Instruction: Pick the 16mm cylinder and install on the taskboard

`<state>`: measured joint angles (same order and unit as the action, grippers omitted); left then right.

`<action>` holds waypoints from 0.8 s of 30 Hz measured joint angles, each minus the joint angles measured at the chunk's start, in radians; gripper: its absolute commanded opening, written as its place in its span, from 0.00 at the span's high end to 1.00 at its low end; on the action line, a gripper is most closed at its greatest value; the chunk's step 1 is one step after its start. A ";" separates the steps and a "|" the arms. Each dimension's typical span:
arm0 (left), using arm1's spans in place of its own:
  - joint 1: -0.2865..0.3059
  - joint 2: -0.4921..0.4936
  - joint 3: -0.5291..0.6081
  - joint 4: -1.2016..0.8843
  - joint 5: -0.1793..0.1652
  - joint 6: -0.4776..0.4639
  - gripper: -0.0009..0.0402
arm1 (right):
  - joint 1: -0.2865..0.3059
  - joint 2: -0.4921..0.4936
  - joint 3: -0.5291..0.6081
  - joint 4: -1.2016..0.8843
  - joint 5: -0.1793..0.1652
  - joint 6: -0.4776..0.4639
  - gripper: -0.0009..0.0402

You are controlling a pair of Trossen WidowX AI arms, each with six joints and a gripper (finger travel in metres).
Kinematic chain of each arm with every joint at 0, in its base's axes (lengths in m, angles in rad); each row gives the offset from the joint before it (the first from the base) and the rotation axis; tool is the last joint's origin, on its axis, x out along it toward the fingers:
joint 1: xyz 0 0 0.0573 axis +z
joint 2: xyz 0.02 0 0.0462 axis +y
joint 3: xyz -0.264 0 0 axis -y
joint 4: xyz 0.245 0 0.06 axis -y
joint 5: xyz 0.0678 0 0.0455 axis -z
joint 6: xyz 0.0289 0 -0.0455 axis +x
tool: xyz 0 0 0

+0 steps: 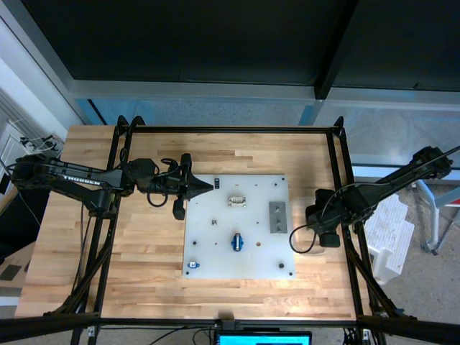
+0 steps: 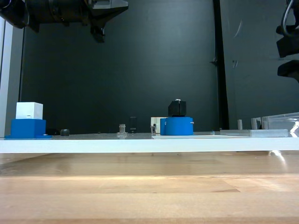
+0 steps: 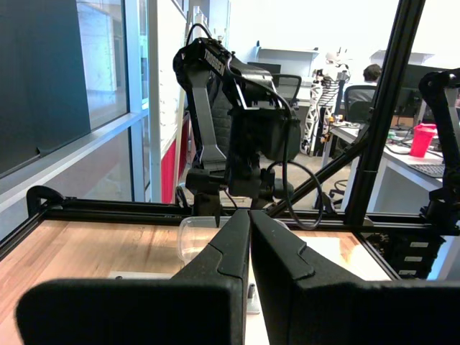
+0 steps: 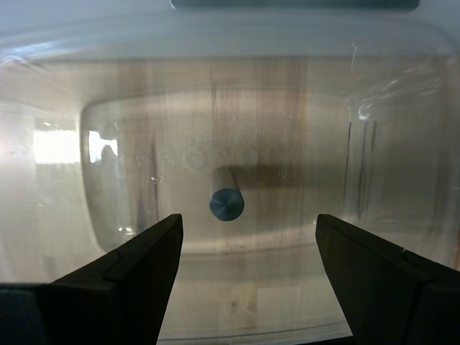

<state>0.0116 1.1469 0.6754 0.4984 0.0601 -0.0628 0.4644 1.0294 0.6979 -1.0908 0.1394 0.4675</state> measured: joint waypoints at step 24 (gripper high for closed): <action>0.000 0.000 0.000 0.000 0.000 0.000 0.98 | 0.014 0.060 -0.104 0.171 -0.001 0.052 0.42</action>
<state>0.0116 1.1469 0.6754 0.4984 0.0601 -0.0624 0.4789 1.0893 0.5938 -0.9199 0.1387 0.5198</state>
